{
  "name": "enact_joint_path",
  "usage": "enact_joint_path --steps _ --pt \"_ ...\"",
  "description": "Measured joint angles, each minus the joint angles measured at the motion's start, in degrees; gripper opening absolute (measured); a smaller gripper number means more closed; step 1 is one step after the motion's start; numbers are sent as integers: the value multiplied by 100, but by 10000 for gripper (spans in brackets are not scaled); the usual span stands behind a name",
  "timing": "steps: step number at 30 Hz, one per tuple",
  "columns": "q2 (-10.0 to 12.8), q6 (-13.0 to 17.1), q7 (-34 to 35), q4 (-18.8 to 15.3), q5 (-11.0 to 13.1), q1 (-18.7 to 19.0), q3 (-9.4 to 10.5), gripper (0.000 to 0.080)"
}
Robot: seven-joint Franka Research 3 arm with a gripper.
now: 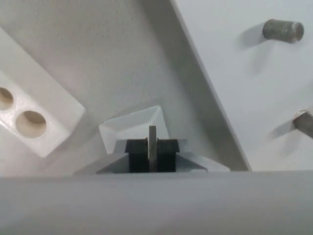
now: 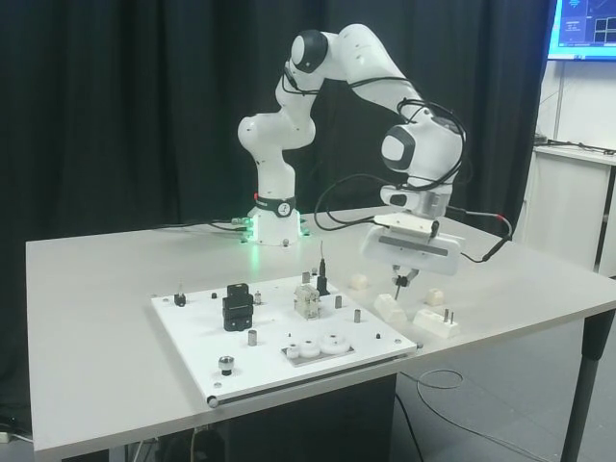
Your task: Insert square peg 1.
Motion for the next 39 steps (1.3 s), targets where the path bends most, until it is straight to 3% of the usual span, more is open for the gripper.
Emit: enact_joint_path --steps 6,16,23,29,39 --pt "0 0 372 95 -169 -85 -5 33" --pt "-32 -5 1216 298 -696 -303 -1 33" --pt "-119 -13 1406 405 -924 -560 5 33" --pt "-187 -35 1427 475 -1033 -881 7 33" --pt "-258 -34 1470 528 -1013 -1369 8 32"
